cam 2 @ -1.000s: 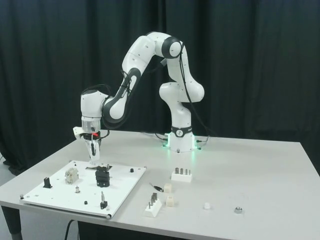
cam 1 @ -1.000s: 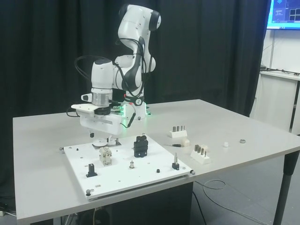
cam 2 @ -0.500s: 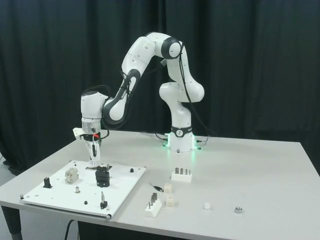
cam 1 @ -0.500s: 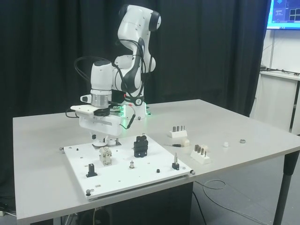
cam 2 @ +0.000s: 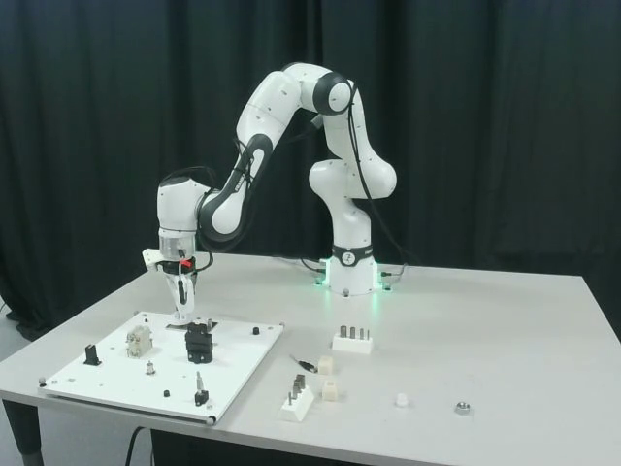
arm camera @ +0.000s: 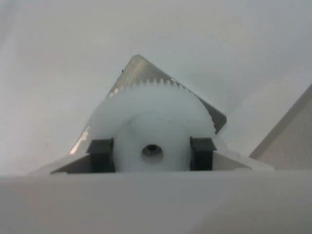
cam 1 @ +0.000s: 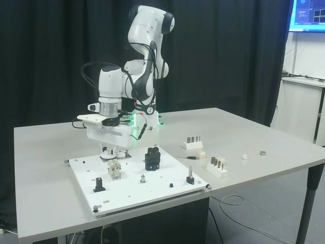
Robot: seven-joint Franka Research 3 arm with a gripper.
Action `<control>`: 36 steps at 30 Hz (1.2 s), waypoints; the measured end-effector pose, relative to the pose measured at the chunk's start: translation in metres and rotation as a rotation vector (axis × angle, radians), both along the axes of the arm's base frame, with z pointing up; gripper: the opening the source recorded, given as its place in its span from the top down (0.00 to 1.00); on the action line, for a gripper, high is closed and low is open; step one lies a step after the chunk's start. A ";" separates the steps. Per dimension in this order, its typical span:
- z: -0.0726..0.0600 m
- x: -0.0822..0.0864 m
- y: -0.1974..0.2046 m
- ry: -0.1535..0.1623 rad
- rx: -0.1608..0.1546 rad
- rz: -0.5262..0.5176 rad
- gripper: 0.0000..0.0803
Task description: Insert large gear.
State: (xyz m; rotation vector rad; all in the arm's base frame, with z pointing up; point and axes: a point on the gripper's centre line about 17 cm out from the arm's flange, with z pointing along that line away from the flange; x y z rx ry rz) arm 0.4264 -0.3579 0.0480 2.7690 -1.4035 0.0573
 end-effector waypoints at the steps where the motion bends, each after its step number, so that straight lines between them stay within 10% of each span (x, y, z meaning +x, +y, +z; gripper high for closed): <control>1: 0.000 0.000 0.000 -0.001 0.001 -0.002 0.59; 19: -0.001 0.001 0.001 -0.025 0.018 -0.134 0.59; 36: -0.002 0.000 0.000 -0.011 0.010 -0.028 0.59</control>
